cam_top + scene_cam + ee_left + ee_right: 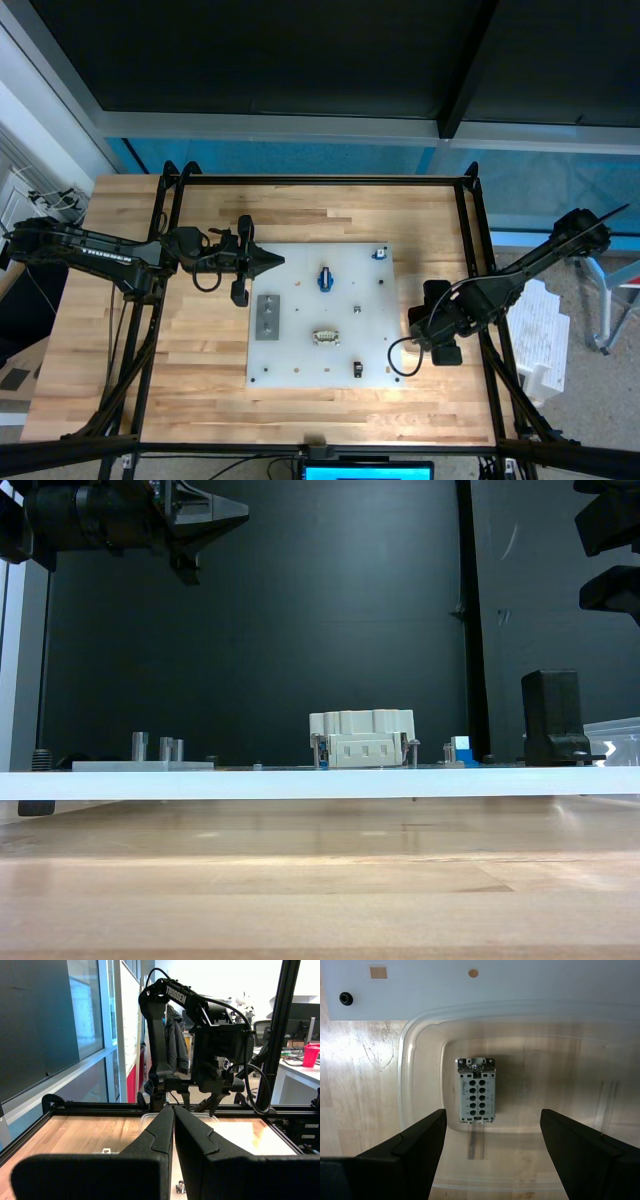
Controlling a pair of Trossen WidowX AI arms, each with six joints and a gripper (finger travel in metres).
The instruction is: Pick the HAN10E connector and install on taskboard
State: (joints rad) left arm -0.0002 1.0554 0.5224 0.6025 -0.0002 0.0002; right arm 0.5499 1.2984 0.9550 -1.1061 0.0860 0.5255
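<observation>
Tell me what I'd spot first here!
The big white taskboard sits in the middle of the table. The left end effector hangs shut above its far left corner, while the right end effector hovers open over a clear tray holding the little HAN10E connector.

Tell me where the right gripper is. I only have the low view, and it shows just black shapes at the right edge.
Observer: The right gripper hangs over a clear tray that sits on the table just right of the taskboard.
Operator: Is anything in that tray?
Observer: Yes, the HAN10E connector lies flat in it, pin holes up, below the open fingers and not gripped.
Operator: And the left gripper at my upper left, what is under it?
Observer: The left gripper is shut and empty, raised over the taskboard's far left corner.
</observation>
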